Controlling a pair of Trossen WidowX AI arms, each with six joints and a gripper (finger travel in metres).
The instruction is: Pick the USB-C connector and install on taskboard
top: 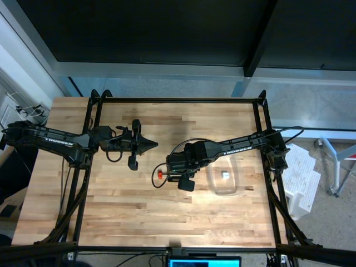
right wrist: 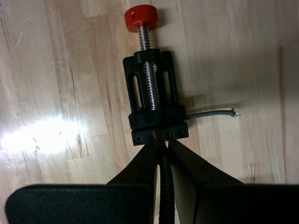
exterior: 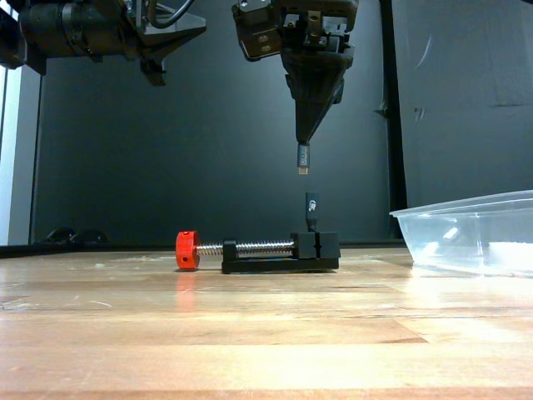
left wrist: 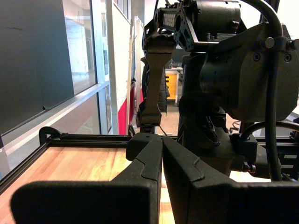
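The taskboard point(exterior: 279, 251) is a small black clamp block with a threaded screw and an orange-red knob point(exterior: 187, 249). It lies on the wooden table, and a short dark pin point(exterior: 311, 211) stands up from its right end. My right gripper point(exterior: 305, 133) hangs straight above that pin, shut on the USB-C connector point(exterior: 303, 158). The connector points down, and a clear gap separates its tip from the pin. In the right wrist view the taskboard point(right wrist: 156, 102) lies just beyond the shut fingers point(right wrist: 145, 161). My left gripper point(top: 149, 144) hovers to the left, shut and holding nothing.
A clear plastic tray point(top: 225, 189) holding a small white piece point(top: 226, 174) sits to the right of the taskboard, and its wall point(exterior: 475, 229) shows in the low view. A thin braided cable end point(right wrist: 210, 114) lies beside the block. The black frame point(top: 178, 100) rims the table.
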